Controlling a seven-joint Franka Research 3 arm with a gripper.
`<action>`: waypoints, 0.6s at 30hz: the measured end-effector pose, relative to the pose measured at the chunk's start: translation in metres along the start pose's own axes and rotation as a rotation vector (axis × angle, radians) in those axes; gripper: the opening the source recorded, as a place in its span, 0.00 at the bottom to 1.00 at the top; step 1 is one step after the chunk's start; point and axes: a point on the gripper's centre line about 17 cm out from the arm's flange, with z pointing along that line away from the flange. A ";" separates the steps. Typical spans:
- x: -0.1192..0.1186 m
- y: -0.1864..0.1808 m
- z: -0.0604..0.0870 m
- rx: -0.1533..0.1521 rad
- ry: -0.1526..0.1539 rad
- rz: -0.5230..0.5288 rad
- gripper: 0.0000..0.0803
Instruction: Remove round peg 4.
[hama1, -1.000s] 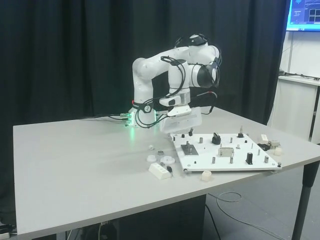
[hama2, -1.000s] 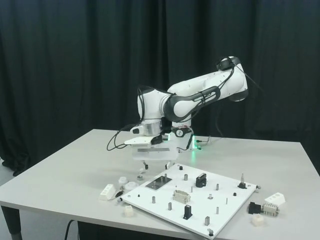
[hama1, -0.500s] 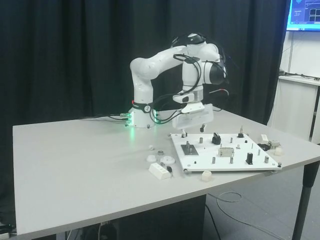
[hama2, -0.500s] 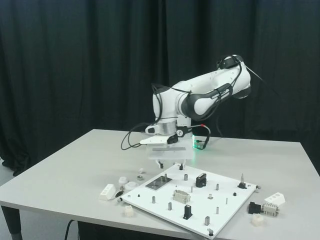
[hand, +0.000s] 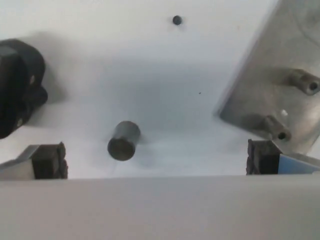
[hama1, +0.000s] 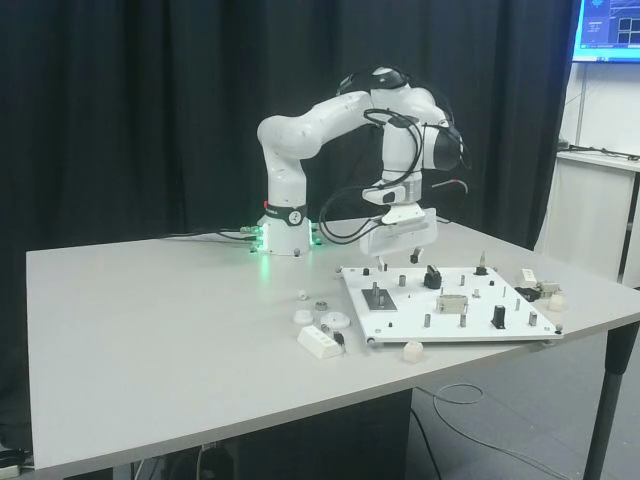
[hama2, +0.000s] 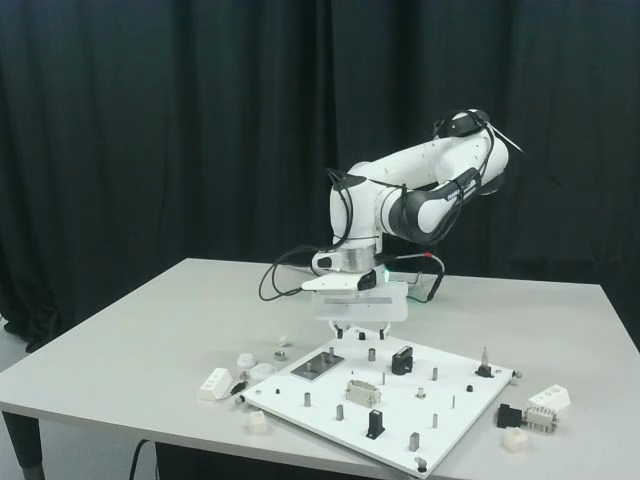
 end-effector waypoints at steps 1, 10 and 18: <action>-0.001 -0.001 0.001 -0.004 -0.002 -0.003 1.00; -0.011 -0.007 0.017 -0.030 -0.020 -0.022 1.00; -0.015 -0.010 0.030 -0.054 -0.025 -0.030 1.00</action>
